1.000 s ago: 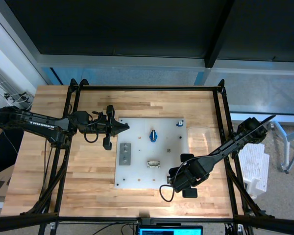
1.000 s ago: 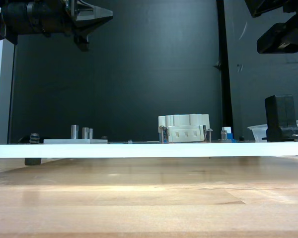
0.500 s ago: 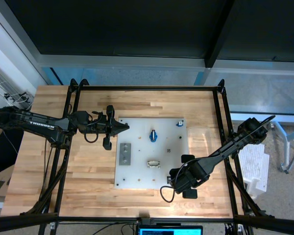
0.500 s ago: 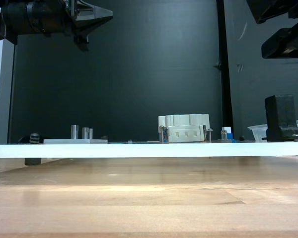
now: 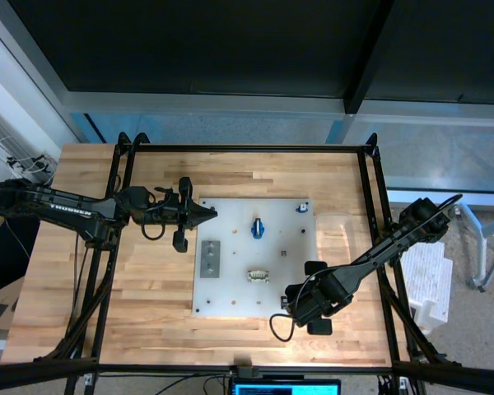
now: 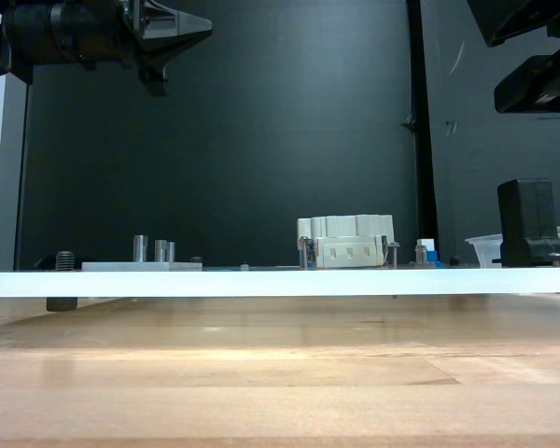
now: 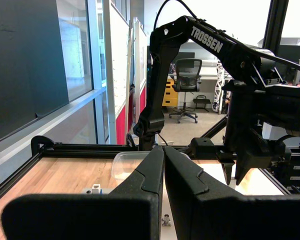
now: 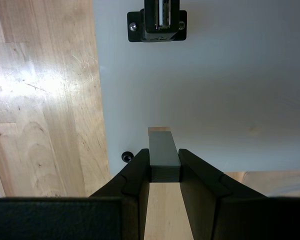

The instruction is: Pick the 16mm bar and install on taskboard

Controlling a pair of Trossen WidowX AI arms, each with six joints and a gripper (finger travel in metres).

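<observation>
The 16mm bar (image 8: 163, 150) is a short grey metal piece clamped between my right gripper's (image 8: 164, 161) fingers. That right gripper (image 5: 300, 306) hangs above the near right corner of the white taskboard (image 5: 230, 292), close to a corner screw (image 8: 126, 156) and the small black part (image 8: 157, 20). In the low view it shows well above the board (image 6: 261, 282). My left gripper (image 5: 207, 214) is shut and empty, held high over the board's far left edge; the left wrist view shows its fingers (image 7: 150, 170) pressed together.
On the board stand a grey block (image 5: 209, 257), a blue knob (image 5: 258, 228), a metal connector (image 5: 258, 276) and the black part (image 5: 313, 265). A clear tray (image 5: 333, 226) lies just right of the board. A black frame (image 5: 370, 164) rims the table.
The right gripper has drifted slightly toward the near edge and risen a little with the bar in it. The left arm has not moved.
</observation>
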